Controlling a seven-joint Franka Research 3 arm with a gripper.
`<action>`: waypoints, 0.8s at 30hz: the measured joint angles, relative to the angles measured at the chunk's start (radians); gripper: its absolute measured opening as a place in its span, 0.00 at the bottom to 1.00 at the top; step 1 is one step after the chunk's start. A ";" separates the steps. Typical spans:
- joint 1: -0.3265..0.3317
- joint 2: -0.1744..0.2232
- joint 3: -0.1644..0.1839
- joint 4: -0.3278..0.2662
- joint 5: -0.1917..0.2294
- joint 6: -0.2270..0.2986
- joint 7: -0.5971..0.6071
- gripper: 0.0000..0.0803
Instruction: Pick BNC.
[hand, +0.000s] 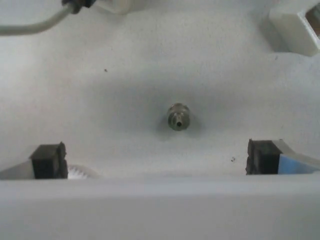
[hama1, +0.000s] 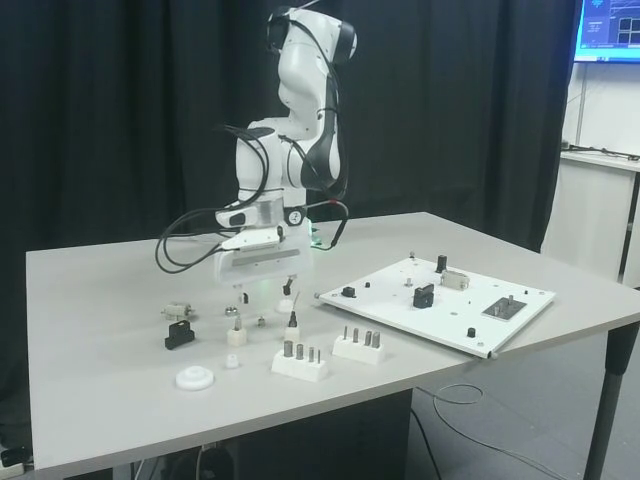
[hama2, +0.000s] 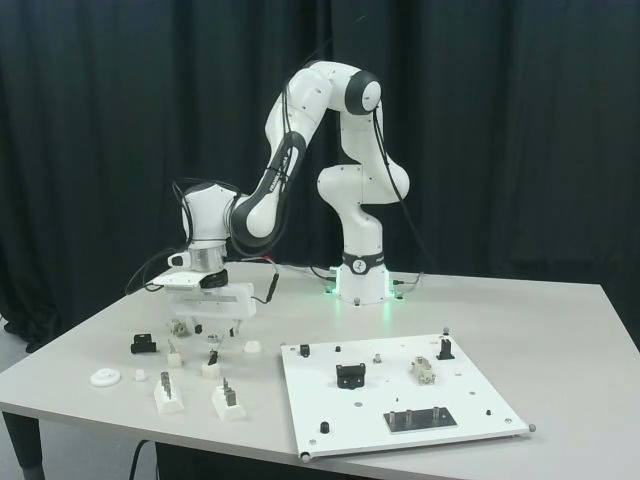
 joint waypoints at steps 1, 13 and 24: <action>0.000 0.004 0.000 0.000 0.000 0.003 0.000 1.00; 0.000 0.068 0.001 0.032 0.002 0.013 0.000 1.00; 0.000 0.118 0.007 0.059 0.017 0.018 0.001 1.00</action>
